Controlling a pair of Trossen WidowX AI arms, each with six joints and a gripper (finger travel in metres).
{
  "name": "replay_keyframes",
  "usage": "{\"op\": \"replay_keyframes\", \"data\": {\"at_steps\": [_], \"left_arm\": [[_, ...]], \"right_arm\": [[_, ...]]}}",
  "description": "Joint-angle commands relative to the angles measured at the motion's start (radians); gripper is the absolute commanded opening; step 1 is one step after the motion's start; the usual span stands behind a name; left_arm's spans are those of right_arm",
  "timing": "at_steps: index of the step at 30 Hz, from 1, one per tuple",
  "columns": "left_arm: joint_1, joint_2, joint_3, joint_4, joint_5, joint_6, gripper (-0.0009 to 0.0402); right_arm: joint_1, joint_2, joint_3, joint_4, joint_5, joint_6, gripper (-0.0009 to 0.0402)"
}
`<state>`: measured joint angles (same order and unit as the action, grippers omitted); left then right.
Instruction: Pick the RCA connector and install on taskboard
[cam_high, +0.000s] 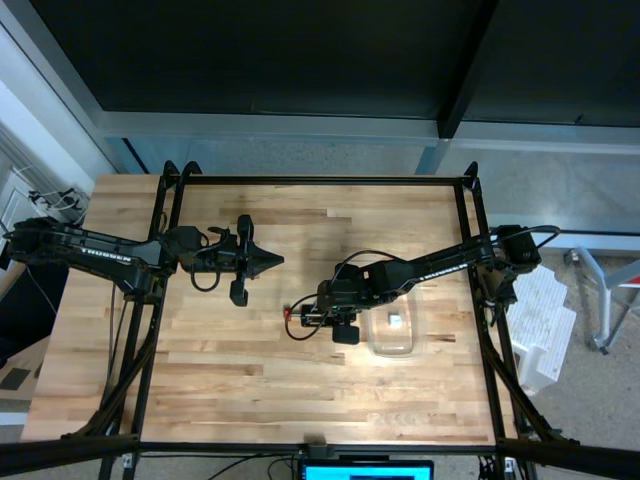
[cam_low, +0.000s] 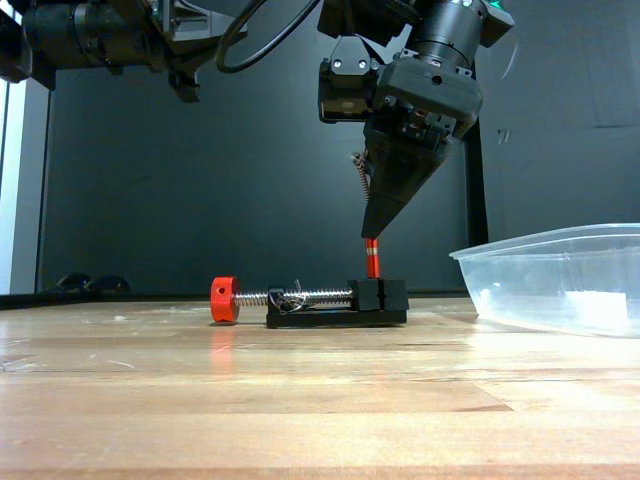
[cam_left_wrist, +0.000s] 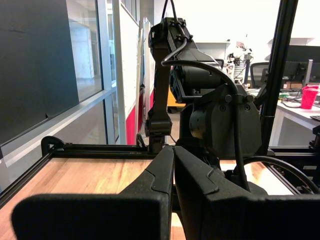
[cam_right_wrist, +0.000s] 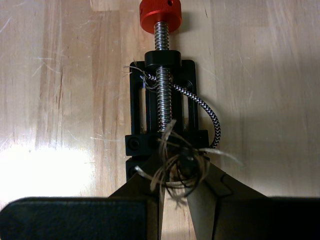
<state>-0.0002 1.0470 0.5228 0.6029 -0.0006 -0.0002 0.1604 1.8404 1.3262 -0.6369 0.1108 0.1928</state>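
Right hand (cam_low: 371, 233) pinches the top of the RCA connector (cam_low: 372, 260), likely stiff and light, over the taskboard (cam_low: 335, 305); closed left hand (cam_high: 276, 260) hovers left, above the desk (cam_high: 250, 400).

Seen from the right wrist, frayed strands (cam_right_wrist: 175, 167) are masking the RCA connector (cam_low: 372, 258) pinched in the right gripper (cam_low: 372, 234). Picture edges are cropping the tray (cam_low: 545, 243) and the closed left gripper (cam_high: 272, 260), at the taskboard's (cam_low: 330, 320) 11 o'clock. The whitish square (cam_high: 396, 319) inside is looking too small to identify.
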Motion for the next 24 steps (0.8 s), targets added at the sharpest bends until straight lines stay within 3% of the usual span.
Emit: {"op": "replay_keyframes", "data": {"at_steps": [1,20,24], "left_arm": [[0.0,0.0,0.0,0.0,0.0,0.0,0.0],[0.0,0.0,0.0,0.0,0.0,0.0,0.0],[0.0,0.0,0.0,0.0,0.0,0.0,0.0]], "right_arm": [[0.0,0.002,-0.012,0.006,0.001,0.0,0.0004],[-0.002,-0.004,-0.024,0.021,0.001,-0.002,0.0005],[-0.002,-0.006,-0.016,0.019,0.001,-0.004,0.0021]]}}
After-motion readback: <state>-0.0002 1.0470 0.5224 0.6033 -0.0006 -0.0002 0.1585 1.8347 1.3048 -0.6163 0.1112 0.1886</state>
